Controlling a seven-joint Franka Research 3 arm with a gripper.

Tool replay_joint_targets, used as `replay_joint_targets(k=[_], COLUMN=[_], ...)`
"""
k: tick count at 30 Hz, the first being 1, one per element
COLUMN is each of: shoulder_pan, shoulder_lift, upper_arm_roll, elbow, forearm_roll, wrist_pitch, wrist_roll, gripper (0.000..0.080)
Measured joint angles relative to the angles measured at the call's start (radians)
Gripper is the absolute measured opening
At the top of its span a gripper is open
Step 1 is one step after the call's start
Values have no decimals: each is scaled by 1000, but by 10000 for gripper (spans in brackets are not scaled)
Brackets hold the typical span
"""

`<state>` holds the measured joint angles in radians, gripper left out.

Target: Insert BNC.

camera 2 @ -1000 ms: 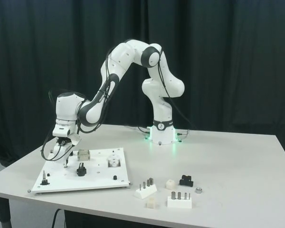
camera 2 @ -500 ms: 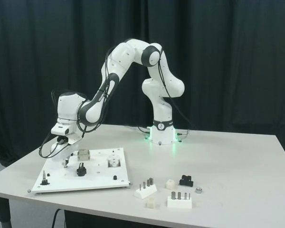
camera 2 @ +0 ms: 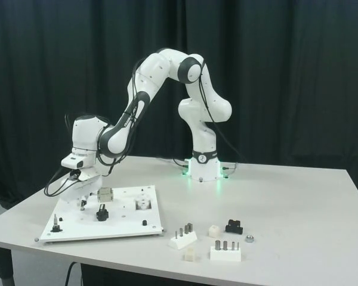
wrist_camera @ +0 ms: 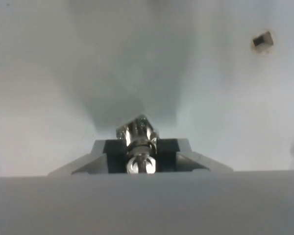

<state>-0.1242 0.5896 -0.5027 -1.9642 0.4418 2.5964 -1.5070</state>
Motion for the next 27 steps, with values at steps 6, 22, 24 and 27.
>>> replay_joint_targets(k=[6,22,24,27], shoulder_pan=[4,3,3,3], shoulder_lift=[0,3,4,4], upper_arm_roll=[-4,-5,-5,-5], elbow=[0,6,7,7], forearm_roll=[-1,-1,-1,-1], wrist_pitch=[-3,-10,-12,-13], wrist_roll=[77,150,164,183], gripper=[121,121,121,121])
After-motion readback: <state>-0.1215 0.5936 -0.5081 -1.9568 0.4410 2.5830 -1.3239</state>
